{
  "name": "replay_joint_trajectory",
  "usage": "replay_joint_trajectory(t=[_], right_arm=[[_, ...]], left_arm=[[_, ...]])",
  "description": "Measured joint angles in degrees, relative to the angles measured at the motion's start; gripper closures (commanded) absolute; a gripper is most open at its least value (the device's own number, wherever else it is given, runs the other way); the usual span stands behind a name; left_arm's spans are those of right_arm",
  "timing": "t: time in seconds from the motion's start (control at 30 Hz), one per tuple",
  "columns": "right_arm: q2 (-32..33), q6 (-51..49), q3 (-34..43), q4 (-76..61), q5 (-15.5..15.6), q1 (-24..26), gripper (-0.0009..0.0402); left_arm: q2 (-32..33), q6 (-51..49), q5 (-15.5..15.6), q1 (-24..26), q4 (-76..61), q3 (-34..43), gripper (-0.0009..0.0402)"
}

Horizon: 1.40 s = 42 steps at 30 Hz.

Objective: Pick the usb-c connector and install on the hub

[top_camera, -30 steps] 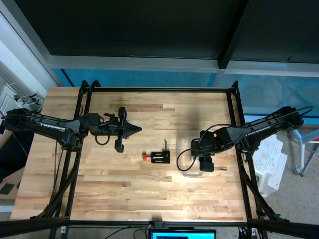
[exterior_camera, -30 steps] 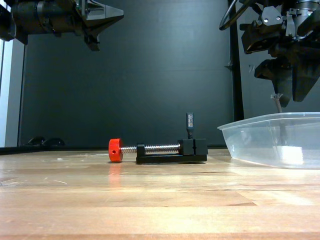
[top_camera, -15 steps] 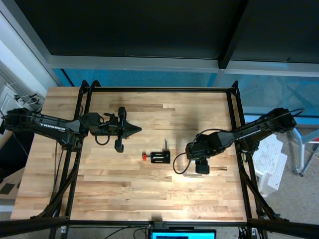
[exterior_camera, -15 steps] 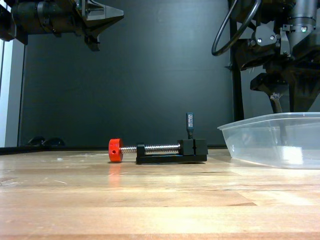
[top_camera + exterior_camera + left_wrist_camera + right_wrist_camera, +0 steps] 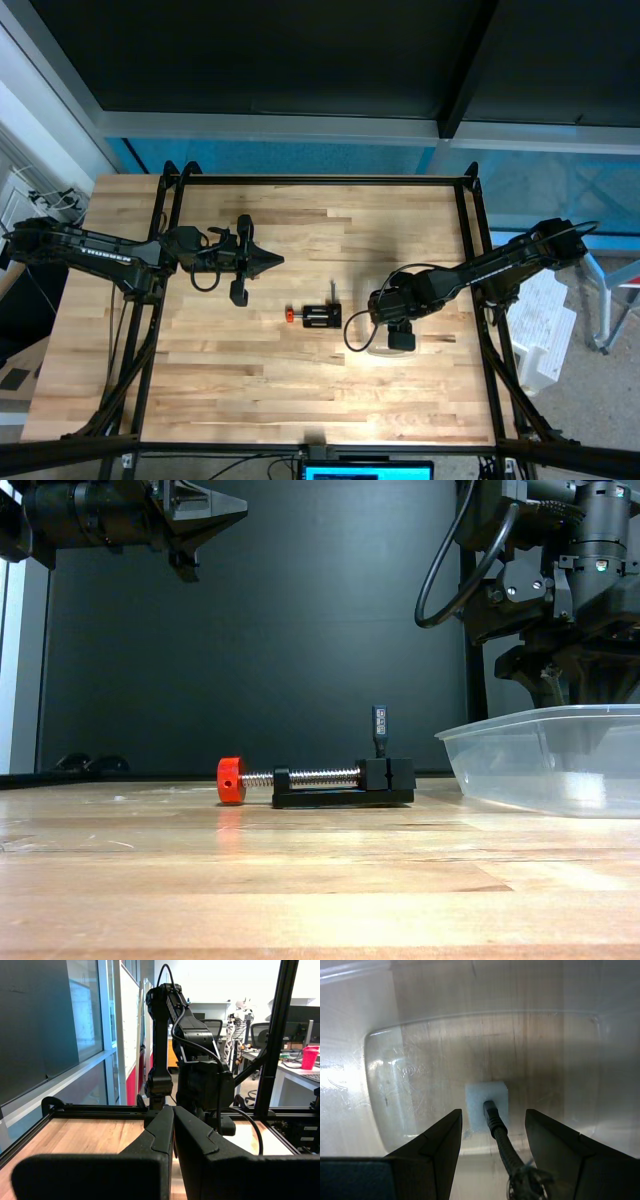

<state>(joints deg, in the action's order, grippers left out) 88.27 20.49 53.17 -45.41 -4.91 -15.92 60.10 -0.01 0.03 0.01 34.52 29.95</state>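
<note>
usb-c connector (image 5: 490,1110) not yet picked, upright in bin (image 5: 500,750). Right gripper (image 5: 493,1112) in bin, jaws spread astride it. Left gripper (image 5: 173,1109) pressed together, well left of bin. Hub (image 5: 380,725) install pending.

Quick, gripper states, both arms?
Left gripper: shut, empty, high above the table.
Right gripper: open, fingers straddling the usb-c connector in the tub.

We see the usb-c connector (image 5: 490,1109), a slim black plug on a black cable, standing nose-down in a white foam block (image 5: 479,1100) on the floor of a clear tub (image 5: 500,755). It sits between the spread fingers of the right gripper (image 5: 493,1112), touching neither. The hub (image 5: 379,725), a small dark upright piece, is clamped in a black vise (image 5: 345,780) just beside the tub. The left gripper (image 5: 275,260), fingers together, hangs well apart from both.
</note>
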Motion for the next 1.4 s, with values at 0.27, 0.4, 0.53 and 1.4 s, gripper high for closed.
replay_joint_trajectory(t=[0.27, 0.4, 0.53, 1.4], right_arm=[[0.0, 0.0, -0.39, 0.42, 0.13, -0.15, 0.0252], [0.0, 0.0, -0.59, 1.22, 0.15, -0.2, 0.0267], [0.0, 0.0, -0.59, 1.31, 0.15, -0.24, 0.0281], [0.02, 0.0, -0.59, 1.29, 0.17, -0.24, 0.038]], left_arm=[[0.0, 0.0, 0.0, 0.0, -0.02, -0.02, 0.0393], [0.0, 0.0, 0.0, 0.0, 0.0, 0.0, 0.0393], [0.0, 0.0, 0.0, 0.0, 0.0, -0.02, 0.0393], [0.0, -0.02, 0.0, 0.0, -0.02, 0.0, 0.0393]])
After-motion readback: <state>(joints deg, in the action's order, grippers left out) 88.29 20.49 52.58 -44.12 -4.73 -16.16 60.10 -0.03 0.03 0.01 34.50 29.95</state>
